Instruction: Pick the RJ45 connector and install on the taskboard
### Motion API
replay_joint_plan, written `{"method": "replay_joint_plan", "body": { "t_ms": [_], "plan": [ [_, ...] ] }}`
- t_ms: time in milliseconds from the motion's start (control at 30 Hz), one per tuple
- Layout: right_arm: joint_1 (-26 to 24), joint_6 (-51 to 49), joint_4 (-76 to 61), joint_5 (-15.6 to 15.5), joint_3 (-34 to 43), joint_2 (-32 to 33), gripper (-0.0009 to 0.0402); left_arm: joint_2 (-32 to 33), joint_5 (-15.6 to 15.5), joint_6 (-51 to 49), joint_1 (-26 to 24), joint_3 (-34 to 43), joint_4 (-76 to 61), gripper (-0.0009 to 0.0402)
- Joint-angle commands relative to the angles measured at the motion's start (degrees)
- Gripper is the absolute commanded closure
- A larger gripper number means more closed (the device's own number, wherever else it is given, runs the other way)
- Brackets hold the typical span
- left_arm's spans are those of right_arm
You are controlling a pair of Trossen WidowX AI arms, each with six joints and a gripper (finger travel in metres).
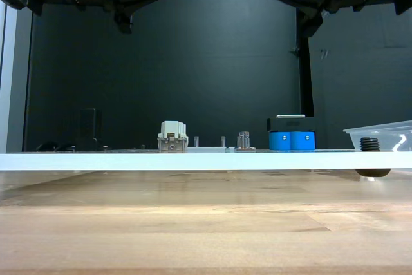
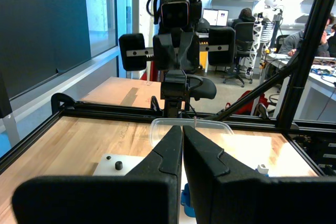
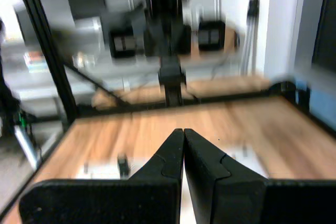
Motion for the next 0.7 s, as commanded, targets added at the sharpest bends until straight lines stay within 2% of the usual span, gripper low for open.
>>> {"method": "replay_joint_plan", "body": {
  "t_ms": [33, 433, 700],
  "plan": [
    [0.13, -0.26, -13.60, -0.04, 4.68, 0.02, 0.0393, 0.02, 0.02, 0.02, 0.00, 0.00, 0.02, 0.0393],
    [2.82, -0.79, -49.86, 0.04, 19.02, 0.00, 0.0394, 0.02, 0.02, 0.02, 0.00, 0.00, 0.02, 0.0393],
    [4.50, -0.33, -68.15, -0.04, 26.36, 0.00, 0.0393, 0.02, 0.02, 0.02, 0.00, 0.00, -0.02, 0.0393]
  ]
}}
